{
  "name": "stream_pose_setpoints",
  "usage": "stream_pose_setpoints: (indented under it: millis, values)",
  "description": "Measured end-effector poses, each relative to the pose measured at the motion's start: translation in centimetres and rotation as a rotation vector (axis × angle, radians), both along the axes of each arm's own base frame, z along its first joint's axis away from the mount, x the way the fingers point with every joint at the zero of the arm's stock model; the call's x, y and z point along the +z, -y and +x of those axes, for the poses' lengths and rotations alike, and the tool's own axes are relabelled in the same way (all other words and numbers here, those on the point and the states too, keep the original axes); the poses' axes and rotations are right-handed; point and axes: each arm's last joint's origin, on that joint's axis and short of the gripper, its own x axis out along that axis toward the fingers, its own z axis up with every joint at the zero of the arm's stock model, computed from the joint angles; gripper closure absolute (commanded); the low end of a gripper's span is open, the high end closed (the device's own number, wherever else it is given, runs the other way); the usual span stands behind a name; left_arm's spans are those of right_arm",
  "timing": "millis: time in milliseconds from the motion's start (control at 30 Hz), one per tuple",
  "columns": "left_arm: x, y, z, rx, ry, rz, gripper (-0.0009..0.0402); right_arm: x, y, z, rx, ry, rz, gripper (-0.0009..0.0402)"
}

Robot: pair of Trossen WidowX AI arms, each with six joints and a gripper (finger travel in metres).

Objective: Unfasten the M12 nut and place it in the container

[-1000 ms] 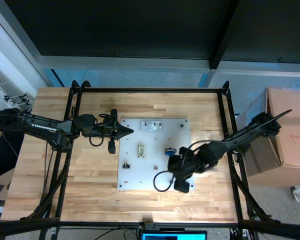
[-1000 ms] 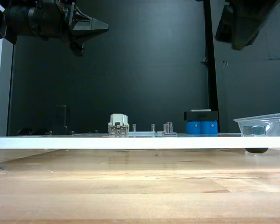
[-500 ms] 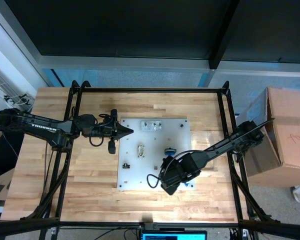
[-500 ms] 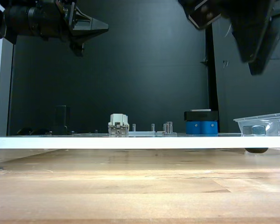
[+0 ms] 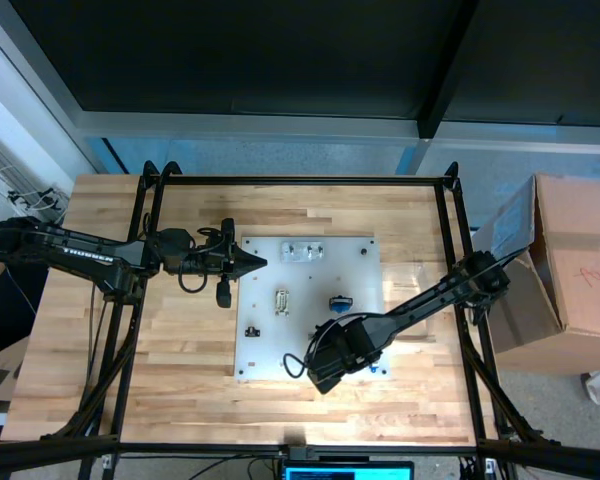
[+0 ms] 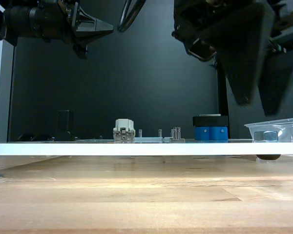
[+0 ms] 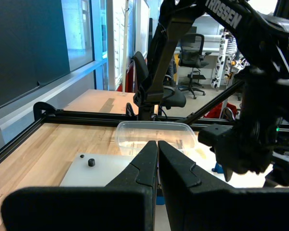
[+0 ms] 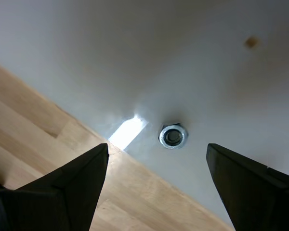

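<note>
The left gripper [image 5: 252, 262] hangs high over the left edge of the board [image 5: 270, 350], pointing right. Its fingers are pressed together with nothing between them. It is well apart from the nut.

Further right, the right gripper [image 8: 157, 145] is over the near right part of the board and points down at it. Its fingers are spread wide and hold nothing. In the low view their tips hang well above the board, so there is no contact with the nut.

The nut [image 8: 173, 136] lies flat on the white board, close to its near edge, below and between the spread fingers. In the right wrist view a dark core fills its hole, which I take to be the stud. No ribs show in the low view, so it appears to sit on its stud, run fully down. In the high view the right arm hides that spot.

The container [image 6: 278, 123] stands at the far right, beyond the nut. In the low view the nut seems to lie inside it, but the right wrist view puts it on the board.

By my reading, only the approach is done. The nut is not yet gripped or loosened. What is left is to lower the right gripper around it, close, turn it off the stud, lift it, carry it right and drop it in the container.
</note>
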Motion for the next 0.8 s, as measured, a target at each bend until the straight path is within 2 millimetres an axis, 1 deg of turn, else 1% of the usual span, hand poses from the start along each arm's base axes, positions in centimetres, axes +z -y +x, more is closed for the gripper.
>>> stream_pose_setpoints:
  millis: [133, 367, 800]
  values:
    - [0.0, 0.0, 0.0, 0.000, 0.001, 0.000, 0.0393, -1.0, -0.1, 0.3, -0.008, -0.026, 0.008, 0.0155]
    - [0.0, 0.0, 0.0, 0.000, 0.001, 0.000, 0.0393, -1.9, -0.2, 0.4, -0.029, -0.051, -0.003, 0.0205]
    - [0.0, 0.0, 0.0, 0.000, 0.001, 0.000, 0.0393, -2.1, 0.1, 0.5, -0.056, -0.051, -0.033, 0.0305]
